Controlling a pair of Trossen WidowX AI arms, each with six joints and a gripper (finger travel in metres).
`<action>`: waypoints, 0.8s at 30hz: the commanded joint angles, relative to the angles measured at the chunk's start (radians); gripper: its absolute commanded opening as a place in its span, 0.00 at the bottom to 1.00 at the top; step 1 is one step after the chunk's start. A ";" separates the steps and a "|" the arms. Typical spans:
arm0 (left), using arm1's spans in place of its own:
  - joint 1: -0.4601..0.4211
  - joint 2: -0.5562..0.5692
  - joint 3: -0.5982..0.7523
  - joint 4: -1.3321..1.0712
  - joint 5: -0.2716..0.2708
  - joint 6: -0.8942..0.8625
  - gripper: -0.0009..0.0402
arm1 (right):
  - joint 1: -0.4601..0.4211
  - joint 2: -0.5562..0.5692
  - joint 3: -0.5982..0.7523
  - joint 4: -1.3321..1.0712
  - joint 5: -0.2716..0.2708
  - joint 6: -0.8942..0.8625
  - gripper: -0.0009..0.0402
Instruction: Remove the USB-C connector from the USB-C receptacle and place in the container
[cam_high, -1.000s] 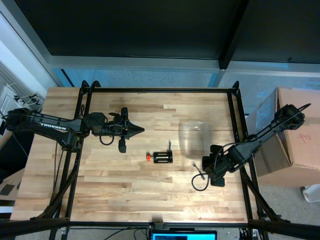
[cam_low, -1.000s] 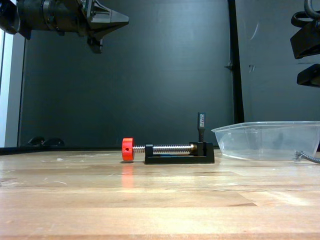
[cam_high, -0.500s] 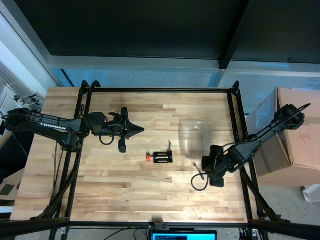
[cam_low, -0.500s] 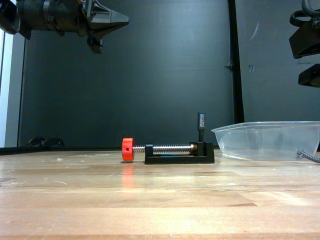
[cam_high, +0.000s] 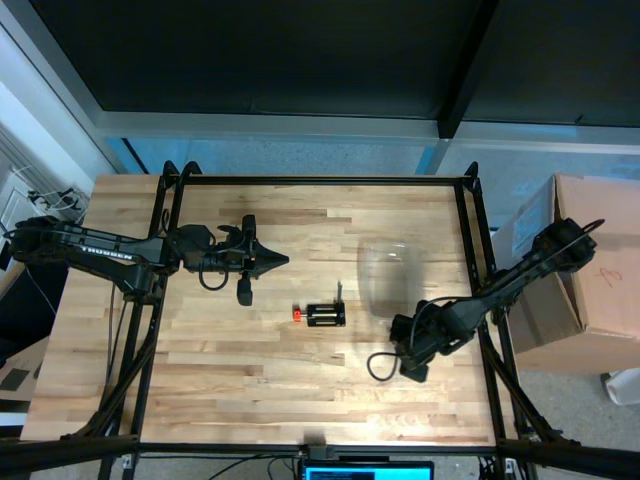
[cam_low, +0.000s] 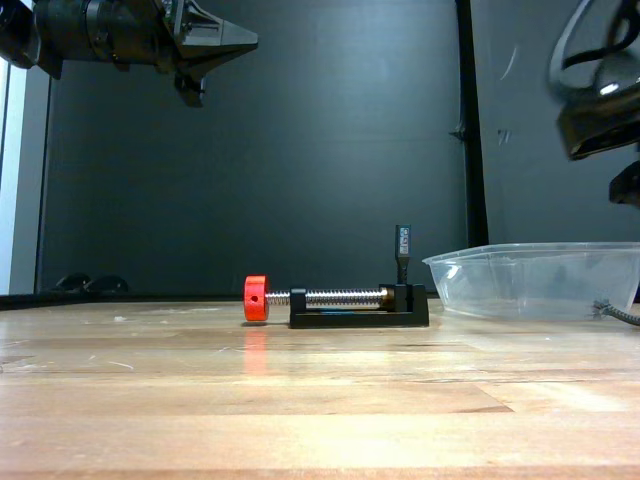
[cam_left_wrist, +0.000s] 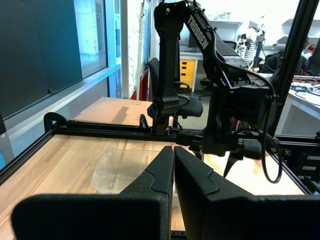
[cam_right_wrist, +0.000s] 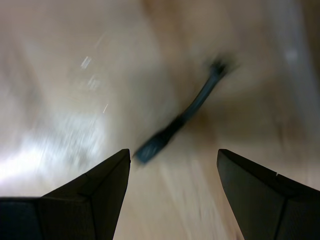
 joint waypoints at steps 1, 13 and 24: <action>0.000 0.000 0.000 0.000 0.000 0.000 0.02 | -0.021 0.035 0.028 -0.001 0.032 0.049 0.61; 0.000 0.000 0.000 0.001 0.000 0.000 0.02 | -0.085 0.140 0.056 0.023 0.045 0.142 0.61; 0.000 0.000 0.000 0.001 0.000 0.000 0.02 | -0.103 0.147 0.055 0.061 0.072 0.142 0.46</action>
